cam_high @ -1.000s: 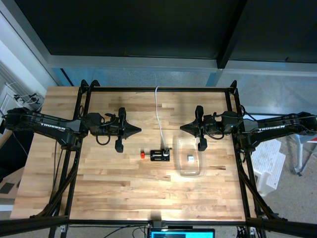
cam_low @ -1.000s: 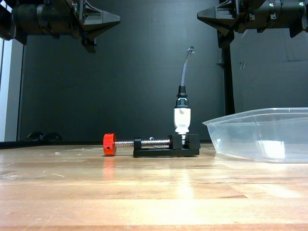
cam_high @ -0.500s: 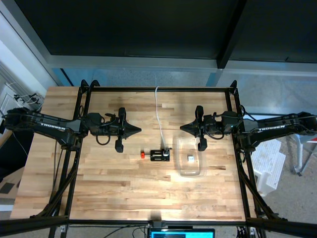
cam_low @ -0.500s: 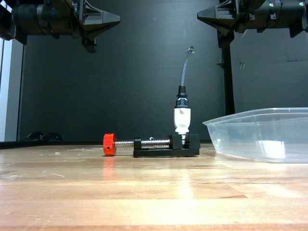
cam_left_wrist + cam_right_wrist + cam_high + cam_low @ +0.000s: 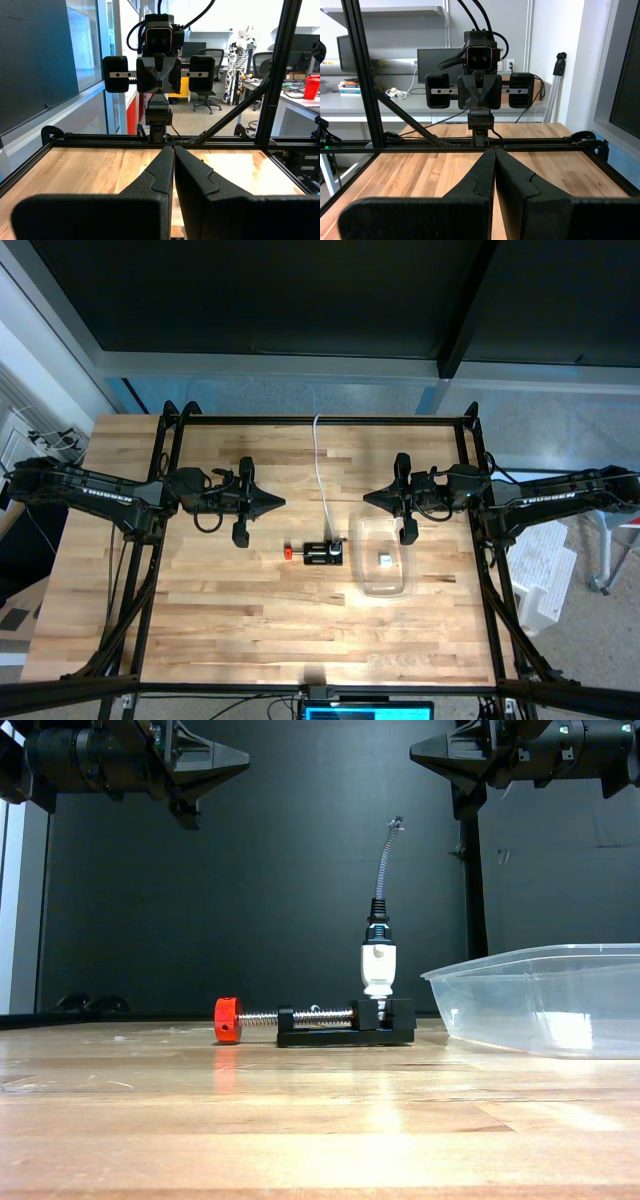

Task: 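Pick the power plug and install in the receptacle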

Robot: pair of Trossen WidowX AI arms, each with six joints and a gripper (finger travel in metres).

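Your left gripper (image 5: 281,503) and right gripper (image 5: 367,499) hang clenched, empty, above either side of the black red-knobbed vise (image 5: 323,553); picking is unstarted, so open one and descend to the tiny black plastic power plug.

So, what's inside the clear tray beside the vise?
One small pale cube lies on the floor of the clear tray; nothing else shows there. The low view does not reveal the cube through the tray's wall. The left gripper and right gripper hang shut, high above the table.

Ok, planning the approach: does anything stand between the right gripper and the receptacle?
Nothing visible does. The right gripper hangs shut, high above the table; the receptacle stands clamped in the vise below, the clear tray beside it. The left gripper hangs parked opposite.
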